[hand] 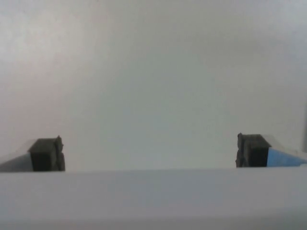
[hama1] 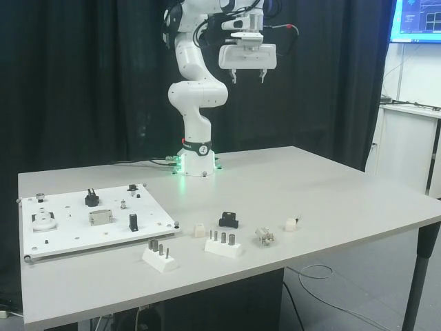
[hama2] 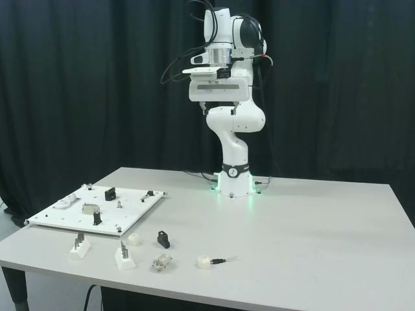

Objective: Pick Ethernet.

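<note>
The arm is up high over the back part of the desk (hama1: 331,186), close to its own base. The claw (hama1: 248,77) hangs far above everything. It is released, with its two fingers spread wide apart and nothing between them. The wrist view shows only bare grey under the claw, so no part is below it right now.

The small parts sit in a row near the front edge of the desk. There are two white blocks with pegs (hama1: 160,256) (hama1: 222,244), a little white cube (hama1: 200,229), a black piece (hama1: 229,221), a small grey metal piece (hama1: 265,236) and a tiny white piece (hama1: 291,223) at the end of the row. A white board (hama1: 158,214) with more parts on it lies by the left front corner.

I think the Ethernet part is the small grey metal piece, but it is too small for me to be sure. It lies flat on the desk, free, between the black piece and the tiny white piece.

So the job is only at its start: nothing is picked up yet. Next, I think the arm has to reach forward toward the front edge and go down a long way. It should stop right over the grey metal piece, keep the fingers apart on both sides of it, and only then squeeze. The other parts lie near, so it needs to aim well.
</note>
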